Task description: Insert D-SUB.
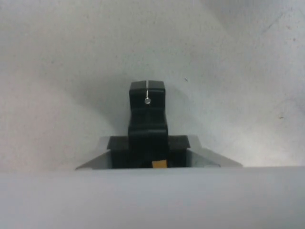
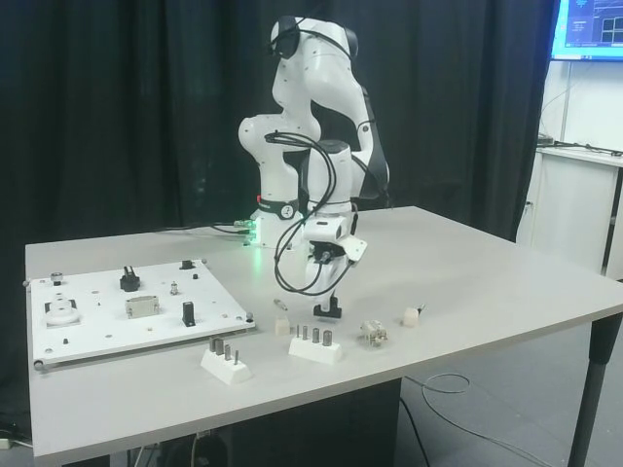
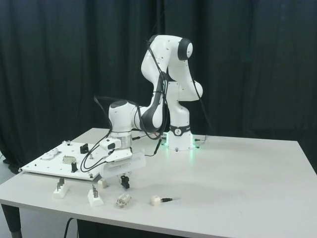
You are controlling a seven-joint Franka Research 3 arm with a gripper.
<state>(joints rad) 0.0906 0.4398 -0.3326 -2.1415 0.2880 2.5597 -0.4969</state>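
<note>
Gripper (image 2: 331,282) is low over the table (image 2: 487,272), just above a small black part (image 2: 331,310) standing on the tabletop. Wrist view: the black part (image 1: 147,121) fills the middle of the picture, upright, with a thin white line and a small round mark near its top end. Whether the fingers are apart or together: cannot tell, none of the views shows it.

Holders near the gripper: a white block (image 2: 314,345) just in front of it carries a row of upright grey pins; a second white block (image 2: 226,362) to its side carries a few more pins. Second room view shows the same two blocks (image 3: 95,196) (image 3: 60,190) at the table's front edge.

D-SUB connector (image 2: 374,333) lies loose on the table, just beside the pin block and near the black part, apart from the gripper. It looks like a small metallic grey body, lying on its side; in the second room view (image 3: 123,200) it sits at the table's front edge. No finer detail visible.

A small white piece (image 2: 412,315) lies beyond it.

White board (image 2: 136,306) stands well apart, bearing several black and grey fittings.
</note>
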